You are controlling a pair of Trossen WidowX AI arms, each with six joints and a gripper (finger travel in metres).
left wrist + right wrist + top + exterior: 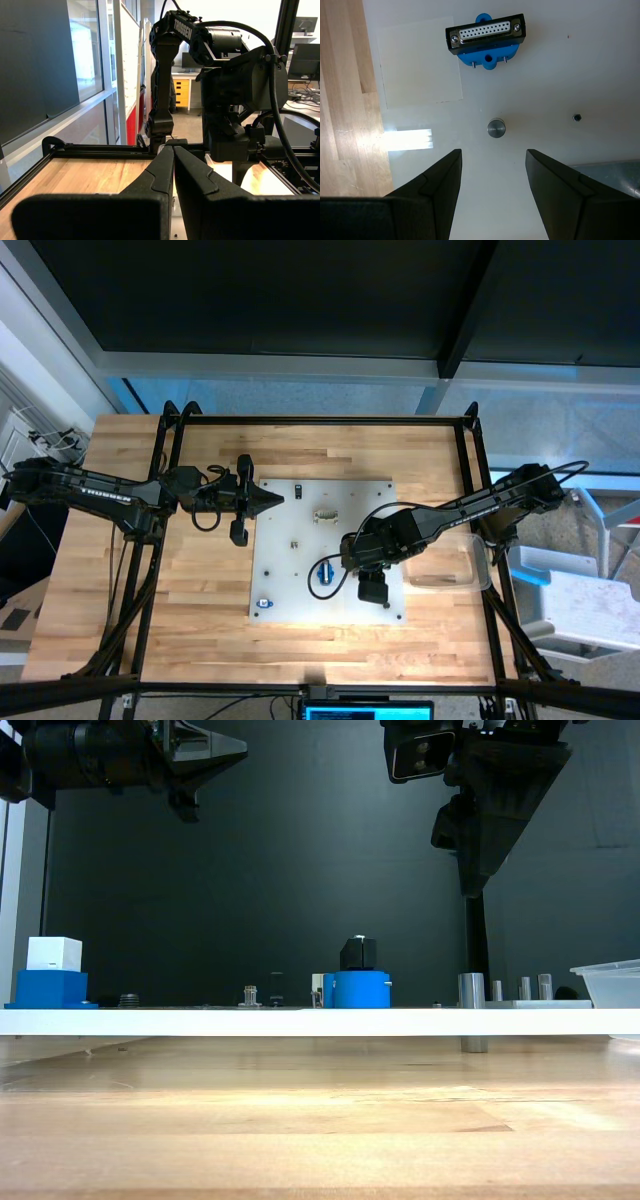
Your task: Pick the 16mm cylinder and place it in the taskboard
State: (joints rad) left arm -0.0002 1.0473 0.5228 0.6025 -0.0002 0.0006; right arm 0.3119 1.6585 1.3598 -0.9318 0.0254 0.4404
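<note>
Tray of clear plastic [448, 586] lies on the table [200, 640] just beside the taskboard [300, 580], on the right arm's side; whether it holds anything cannot be told. The 16mm cylinder [496, 127] stands upright on the white plate near a blue-mounted connector [485, 36]. Its long axis is vertical and its round end faces up at the right gripper [492, 155], which hangs above it, fingers spread wide and clear of it. The left gripper [173, 150], pinched together, hovers level over the board's left edge, and white "TROSSEN" lettering [103, 496] runs along the left arm [60, 482].
</note>
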